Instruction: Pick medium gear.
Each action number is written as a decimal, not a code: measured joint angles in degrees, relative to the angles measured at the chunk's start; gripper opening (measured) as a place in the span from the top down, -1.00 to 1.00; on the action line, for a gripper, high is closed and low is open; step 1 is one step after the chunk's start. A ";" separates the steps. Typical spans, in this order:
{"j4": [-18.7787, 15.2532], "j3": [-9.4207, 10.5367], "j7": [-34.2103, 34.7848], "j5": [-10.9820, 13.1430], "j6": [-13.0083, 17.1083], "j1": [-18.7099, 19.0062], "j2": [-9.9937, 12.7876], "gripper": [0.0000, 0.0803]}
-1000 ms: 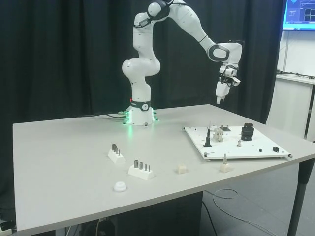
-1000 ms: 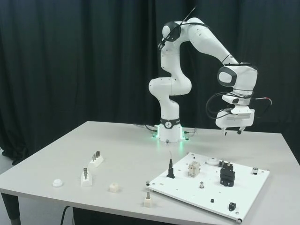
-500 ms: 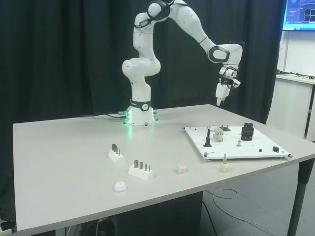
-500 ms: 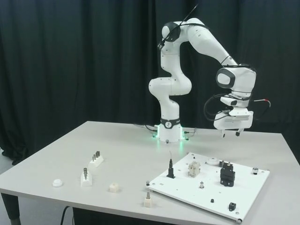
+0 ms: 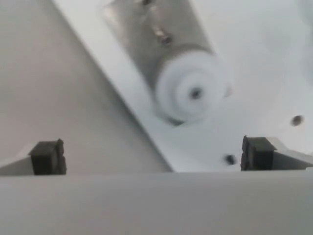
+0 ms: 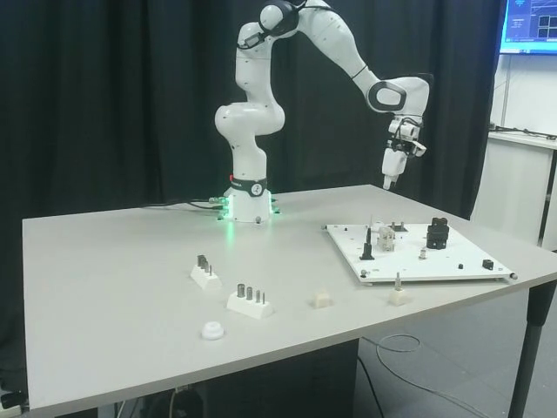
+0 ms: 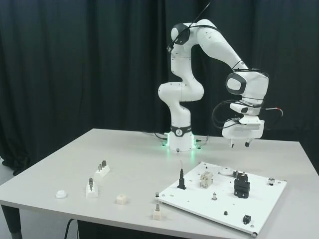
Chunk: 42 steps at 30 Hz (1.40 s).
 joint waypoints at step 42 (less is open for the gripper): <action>7.03 -10.14 -32.06 -14.40 6.74 -26.56 6.55 -0.99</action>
